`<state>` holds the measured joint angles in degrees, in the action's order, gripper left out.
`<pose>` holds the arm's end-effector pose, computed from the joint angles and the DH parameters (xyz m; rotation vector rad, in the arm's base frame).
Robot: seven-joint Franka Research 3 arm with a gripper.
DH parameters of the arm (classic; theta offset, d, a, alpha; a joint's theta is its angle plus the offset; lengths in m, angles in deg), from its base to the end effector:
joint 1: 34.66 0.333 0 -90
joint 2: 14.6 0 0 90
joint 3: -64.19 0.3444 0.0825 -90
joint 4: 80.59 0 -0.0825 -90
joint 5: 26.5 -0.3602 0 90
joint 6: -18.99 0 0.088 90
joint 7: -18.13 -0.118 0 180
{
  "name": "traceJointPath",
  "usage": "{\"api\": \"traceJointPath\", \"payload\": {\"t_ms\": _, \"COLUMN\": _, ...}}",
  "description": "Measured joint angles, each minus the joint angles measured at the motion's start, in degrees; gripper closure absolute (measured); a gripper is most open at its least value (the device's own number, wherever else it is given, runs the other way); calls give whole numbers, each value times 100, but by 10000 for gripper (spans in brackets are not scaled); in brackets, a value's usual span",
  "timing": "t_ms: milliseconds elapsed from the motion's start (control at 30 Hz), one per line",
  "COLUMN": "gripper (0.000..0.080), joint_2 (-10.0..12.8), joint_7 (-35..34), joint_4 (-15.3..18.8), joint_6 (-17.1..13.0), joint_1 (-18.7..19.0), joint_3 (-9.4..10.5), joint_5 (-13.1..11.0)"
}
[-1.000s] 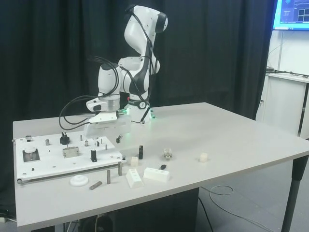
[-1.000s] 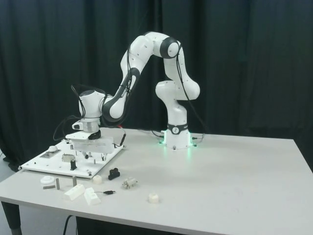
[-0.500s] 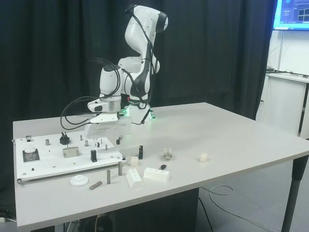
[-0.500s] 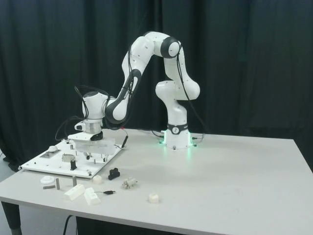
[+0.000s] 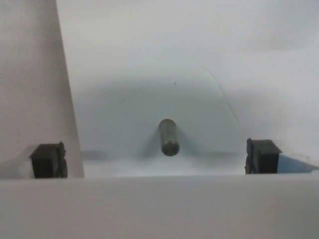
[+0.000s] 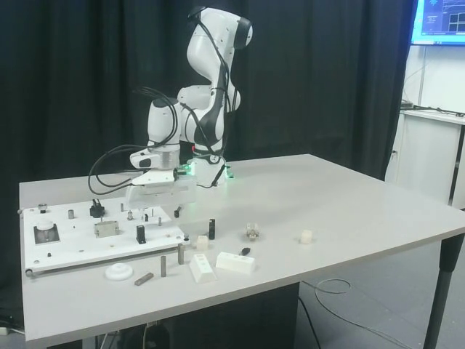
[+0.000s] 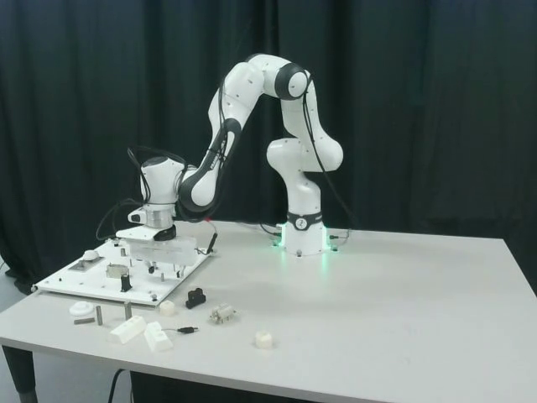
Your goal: Remove round peg 2.
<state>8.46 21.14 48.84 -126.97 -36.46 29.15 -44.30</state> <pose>0.4246 -0.3200 0.2470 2.8378 -1.2279 -0.0529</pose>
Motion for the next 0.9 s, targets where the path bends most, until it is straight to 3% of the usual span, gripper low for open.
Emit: {"api": "traceJointPath", "payload": {"t_ms": 900, "gripper": 3, "joint_2": 74, "joint_7": 7, "joint_4": 28, "joint_6": -133, "joint_1": 3, "joint_3": 17, "joint_5": -215}}
